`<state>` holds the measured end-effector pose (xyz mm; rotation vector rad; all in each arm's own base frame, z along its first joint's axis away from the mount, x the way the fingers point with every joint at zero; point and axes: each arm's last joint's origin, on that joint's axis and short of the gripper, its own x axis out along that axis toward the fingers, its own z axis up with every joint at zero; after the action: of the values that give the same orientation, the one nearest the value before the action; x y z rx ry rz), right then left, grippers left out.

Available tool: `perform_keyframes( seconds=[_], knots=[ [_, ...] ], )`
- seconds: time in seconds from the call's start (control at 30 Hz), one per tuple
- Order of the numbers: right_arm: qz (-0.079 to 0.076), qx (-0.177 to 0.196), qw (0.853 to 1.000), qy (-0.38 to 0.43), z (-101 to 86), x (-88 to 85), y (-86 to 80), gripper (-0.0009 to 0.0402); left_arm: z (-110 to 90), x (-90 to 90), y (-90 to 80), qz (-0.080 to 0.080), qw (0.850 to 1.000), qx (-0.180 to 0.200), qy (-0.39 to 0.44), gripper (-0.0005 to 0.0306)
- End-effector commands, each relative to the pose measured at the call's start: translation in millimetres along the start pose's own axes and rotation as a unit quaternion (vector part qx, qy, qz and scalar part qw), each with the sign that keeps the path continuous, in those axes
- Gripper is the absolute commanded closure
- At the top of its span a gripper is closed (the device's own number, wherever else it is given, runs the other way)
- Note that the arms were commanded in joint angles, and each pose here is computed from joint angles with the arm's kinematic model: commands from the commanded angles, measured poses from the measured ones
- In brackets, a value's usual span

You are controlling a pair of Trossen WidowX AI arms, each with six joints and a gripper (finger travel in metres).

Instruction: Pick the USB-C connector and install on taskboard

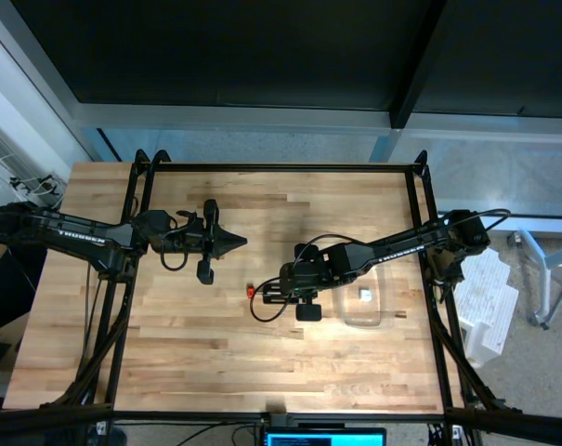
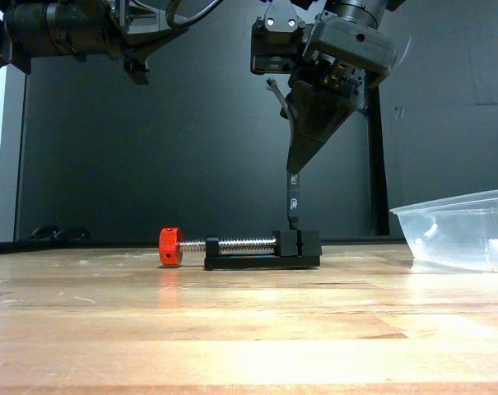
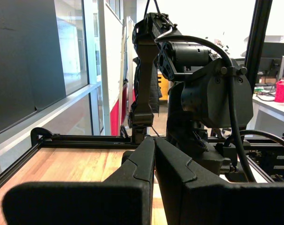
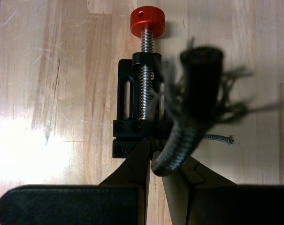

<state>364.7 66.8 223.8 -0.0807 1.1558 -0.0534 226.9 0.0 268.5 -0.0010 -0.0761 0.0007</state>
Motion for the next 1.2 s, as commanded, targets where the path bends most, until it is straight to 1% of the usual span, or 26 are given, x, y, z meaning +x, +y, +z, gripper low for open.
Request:
perform_keyframes(
  seconds=[0.03,0.13,0.2,0.3,0.33,0.43,0.53,0.63,0.8,0.87,0.9,0.93,1.03,1.1,1.2],
  knots=[
    [0.007,0.002,1.0,-0.006,0.5,-4.6,-0.5,0.0343,0.0,0.0,0.0,0.0,1.0,0.0,0.0,0.03],
    [0.009,0.005,1.0,-0.013,0.8,-9.9,-1.1,0.03,0.0,0.0,0.0,0.0,1.0,0.0,0.0,0.03],
    [0.008,0.008,1.0,-0.018,1.0,-14.1,-2.0,0.0272,0.0,0.0,0.1,0.0,1.0,0.0,0.0,0.03],
    [0.01,0.018,0.999,-0.033,1.5,-24.3,-3.5,0.0233,0.0,0.0,0.0,0.0,1.0,0.0,0.0,0.03],
    [0.008,0.022,0.999,-0.037,1.6,-27.0,-4.1,0.022,0.0,0.0,0.1,0.0,1.0,0.0,0.0,0.03],
    [0.01,0.024,0.998,-0.049,1.1,-37.9,-6.1,0.0184,0.0,0.0,0.0,0.0,1.0,0.0,0.0,0.03],
    [0.012,0.025,0.998,-0.061,-0.7,-51.5,-8.5,0.0156,0.0,0.0,0.0,0.0,1.0,0.0,0.0,0.03],
    [0.012,0.022,0.998,-0.066,-3.8,-63.5,-11.4,0.0143,0.0,0.0,0.1,0.0,1.0,0.0,0.0,0.03],
    [0.012,0.012,0.998,-0.068,-7.0,-72.4,-13.3,0.0151,0.0,0.0,0.0,0.0,1.0,0.0,0.0,0.03],
    [0.012,0.001,0.997,-0.071,-8.2,-74.8,-15.1,0.016,0.0,0.0,0.1,0.0,1.0,0.0,0.0,0.03],
    [0.013,0.0,0.997,-0.072,-9.4,-76.4,-17.3,0.0166,0.0,0.0,0.1,0.0,1.0,0.0,0.0,0.03],
    [0.018,-0.001,0.997,-0.073,-10.8,-77.3,-20.3,0.0175,0.0,0.0,0.0,0.0,1.0,0.0,0.0,0.03],
    [0.024,0.009,0.996,-0.081,-16.3,-81.3,-33.2,0.0217,0.1,-0.1,0.0,0.0,1.0,0.0,0.0,0.03],
    [0.018,0.015,0.995,-0.094,-19.5,-86.6,-42.6,0.0254,0.1,-0.1,0.0,0.0,1.0,0.0,0.0,0.03],
    [0.011,0.018,0.99,-0.141,-23.2,-95.8,-52.9,0.0311,0.0,0.0,0.0,0.0,1.0,0.0,0.0,0.03]
  ],
)
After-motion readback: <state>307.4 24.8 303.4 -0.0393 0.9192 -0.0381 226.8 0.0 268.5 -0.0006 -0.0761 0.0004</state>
